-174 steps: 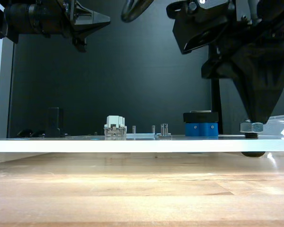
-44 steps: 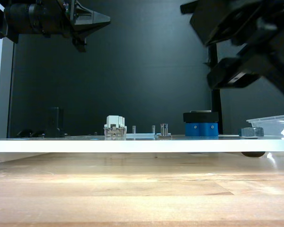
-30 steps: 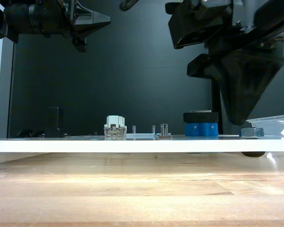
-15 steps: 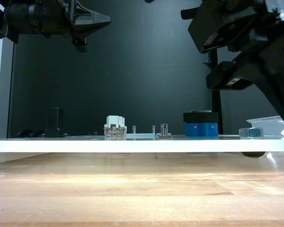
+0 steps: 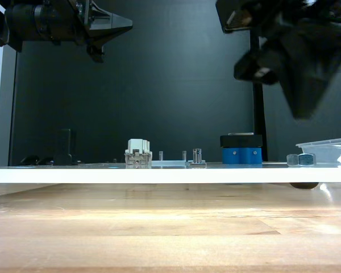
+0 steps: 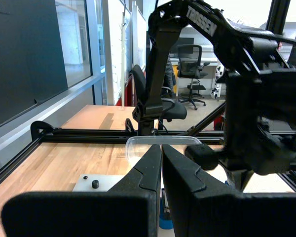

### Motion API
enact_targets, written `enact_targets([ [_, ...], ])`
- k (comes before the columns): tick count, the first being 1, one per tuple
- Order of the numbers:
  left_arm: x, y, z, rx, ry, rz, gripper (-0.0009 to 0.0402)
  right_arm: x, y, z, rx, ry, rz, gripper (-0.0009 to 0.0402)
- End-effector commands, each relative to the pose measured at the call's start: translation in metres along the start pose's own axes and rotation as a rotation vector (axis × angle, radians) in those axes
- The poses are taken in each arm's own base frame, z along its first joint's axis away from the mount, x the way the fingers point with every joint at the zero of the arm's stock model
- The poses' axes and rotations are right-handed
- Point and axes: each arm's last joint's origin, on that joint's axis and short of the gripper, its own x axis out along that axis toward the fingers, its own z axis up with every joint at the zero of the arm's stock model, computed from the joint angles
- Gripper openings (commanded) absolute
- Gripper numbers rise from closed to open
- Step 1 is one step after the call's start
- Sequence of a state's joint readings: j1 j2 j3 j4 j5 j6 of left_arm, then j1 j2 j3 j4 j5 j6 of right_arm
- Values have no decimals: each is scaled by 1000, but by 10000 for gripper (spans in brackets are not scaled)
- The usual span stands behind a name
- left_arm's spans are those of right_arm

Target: Pick the M12 nut and place it on its threads and fasten

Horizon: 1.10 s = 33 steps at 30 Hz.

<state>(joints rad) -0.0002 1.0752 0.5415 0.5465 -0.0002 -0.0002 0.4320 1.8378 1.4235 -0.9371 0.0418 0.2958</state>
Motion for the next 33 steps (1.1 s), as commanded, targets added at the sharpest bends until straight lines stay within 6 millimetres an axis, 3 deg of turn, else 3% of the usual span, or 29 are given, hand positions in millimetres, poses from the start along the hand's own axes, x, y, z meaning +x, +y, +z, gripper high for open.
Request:
enact_targets([
  [1, 0, 0, 0, 0, 0, 0, 0, -12, -17, -1, 16, -64, -12, 0],
  [6, 0, 0, 0, 0, 0, 0, 0, -35, -51, -10, 64, -246, -2, 0],
  [17, 0, 0, 0, 0, 0, 0, 0, -95, -123, -55, 137, -738, -91, 0],
  [25, 0, 0, 0, 0, 0, 0, 0, -118, -135, -93, 84, -1023, -156, 0],
  [33, 0, 0, 0, 0, -1, 0, 0, -111, -137, -123, 67, -1243, -131, 0],
])
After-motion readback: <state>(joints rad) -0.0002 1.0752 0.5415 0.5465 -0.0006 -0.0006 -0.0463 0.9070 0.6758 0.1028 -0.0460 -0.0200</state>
